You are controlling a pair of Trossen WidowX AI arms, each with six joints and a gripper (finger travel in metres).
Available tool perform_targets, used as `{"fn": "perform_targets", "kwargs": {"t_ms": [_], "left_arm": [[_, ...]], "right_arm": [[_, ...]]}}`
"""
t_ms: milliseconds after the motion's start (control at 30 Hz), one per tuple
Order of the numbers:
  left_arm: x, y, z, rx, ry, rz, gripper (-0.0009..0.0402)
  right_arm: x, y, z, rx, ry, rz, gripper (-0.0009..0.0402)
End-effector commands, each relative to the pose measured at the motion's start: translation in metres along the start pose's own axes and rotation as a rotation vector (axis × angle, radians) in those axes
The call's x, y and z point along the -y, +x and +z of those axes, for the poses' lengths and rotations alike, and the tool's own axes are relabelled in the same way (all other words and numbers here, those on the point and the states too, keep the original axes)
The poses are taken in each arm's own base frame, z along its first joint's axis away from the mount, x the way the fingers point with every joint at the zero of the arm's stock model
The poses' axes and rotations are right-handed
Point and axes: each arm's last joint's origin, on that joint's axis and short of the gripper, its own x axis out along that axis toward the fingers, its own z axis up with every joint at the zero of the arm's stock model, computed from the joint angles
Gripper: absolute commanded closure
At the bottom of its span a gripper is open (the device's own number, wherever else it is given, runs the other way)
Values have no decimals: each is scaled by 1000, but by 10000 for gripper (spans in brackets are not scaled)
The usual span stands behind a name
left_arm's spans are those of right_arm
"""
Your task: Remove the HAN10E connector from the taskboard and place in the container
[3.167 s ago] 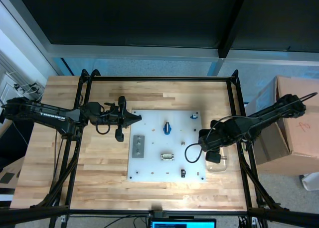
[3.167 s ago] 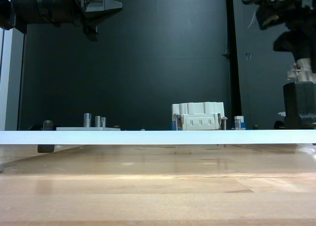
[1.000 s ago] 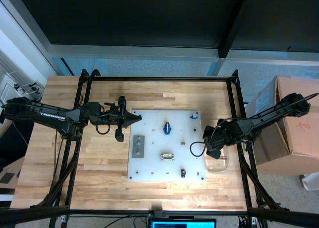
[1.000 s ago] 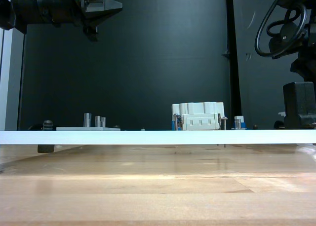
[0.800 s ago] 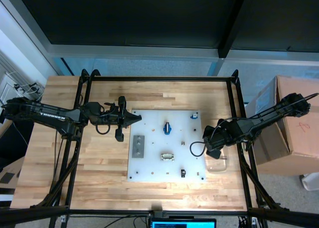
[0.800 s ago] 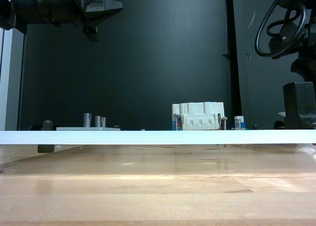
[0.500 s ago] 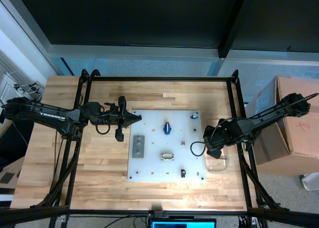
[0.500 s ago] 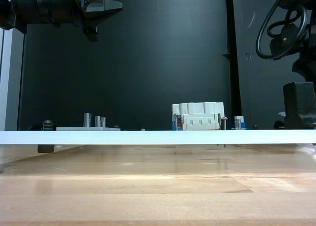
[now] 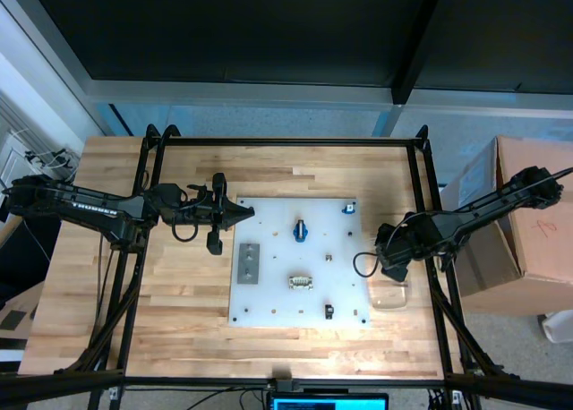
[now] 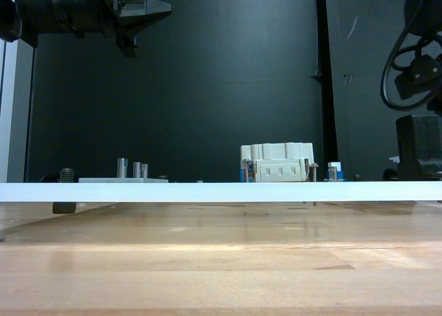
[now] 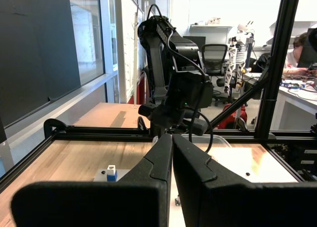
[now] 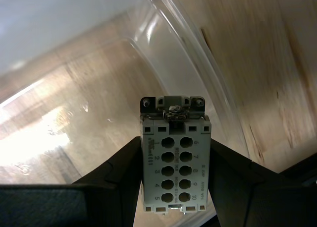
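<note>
At centre-right the right gripper (image 9: 391, 267) clamps the HAN10E connector (image 12: 174, 160) over the container (image 9: 395, 301); the left gripper (image 9: 244, 212), pinched closed, hovers left of centre.

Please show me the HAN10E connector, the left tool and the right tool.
beige ten-hole HAN10E connector (image 12: 174, 175): right wrist view, numbered face; held over clear plastic container (image 12: 114, 73).
left tool (image 11: 172, 138): left wrist view, between shut fingertips; over white board's (image 9: 269, 307) left edge.
right tool (image 12: 174, 142): right wrist view, between fingertips gripping the connector.

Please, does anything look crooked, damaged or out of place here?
Nothing stands out. The connector is held straight in the right gripper, over the clear container; the left gripper hovers shut over the board's far left corner.
</note>
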Motion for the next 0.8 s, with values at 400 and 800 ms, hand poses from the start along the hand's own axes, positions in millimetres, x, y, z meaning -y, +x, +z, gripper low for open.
{"fn": "perform_targets", "kwargs": {"t_ms": [400,800], "left_arm": [[0,0,0,0,0,0,393],[0,0,0,0,0,0,393]], "right_arm": [[4,5,-5,34,38,42,343],[3,5,-4,41,39,50,343]]}}
